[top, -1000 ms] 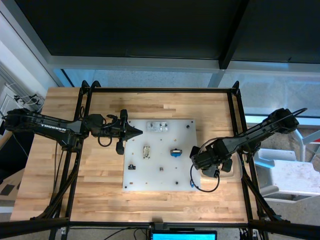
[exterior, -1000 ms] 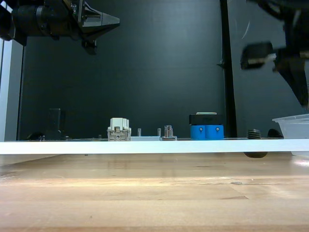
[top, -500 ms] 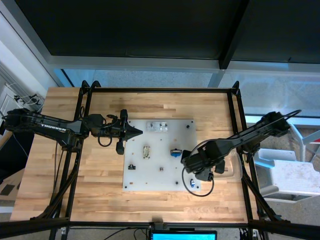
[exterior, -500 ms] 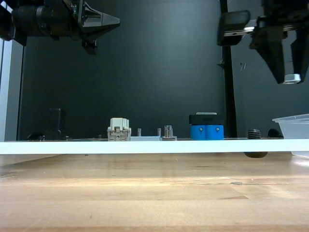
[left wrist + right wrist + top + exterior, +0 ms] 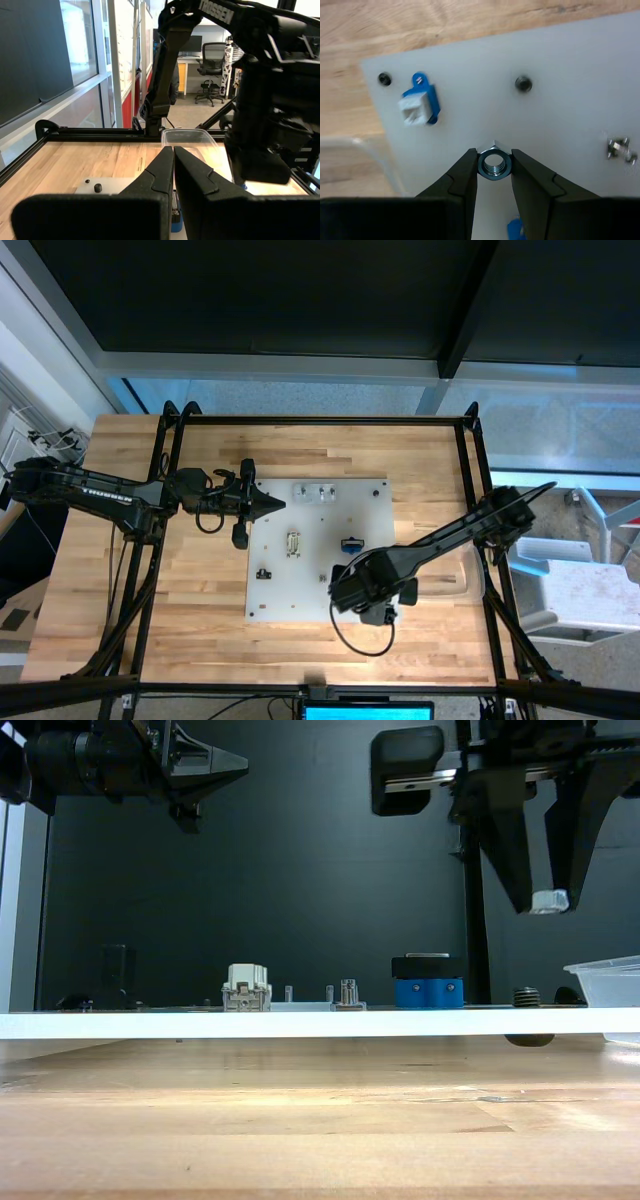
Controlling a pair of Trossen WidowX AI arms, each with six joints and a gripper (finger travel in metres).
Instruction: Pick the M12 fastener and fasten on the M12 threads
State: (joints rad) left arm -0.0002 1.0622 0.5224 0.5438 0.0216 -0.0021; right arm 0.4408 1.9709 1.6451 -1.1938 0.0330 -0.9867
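As right claw (image 5: 545, 900) grips nut (image 5: 494, 165), left claw (image 5: 278, 504) aloft

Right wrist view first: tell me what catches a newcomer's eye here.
The silver nut stands out, pinched between the right gripper's fingers high over the white board. The bare black stud stands lower down, near the board's right end. The left gripper hovers with fingers closed at the board's far left edge.

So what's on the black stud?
Nothing: stud ribs bare. High view: hidden under the right arm. Right end effector holds the nut above the board; left end effector hovers over its left edge.
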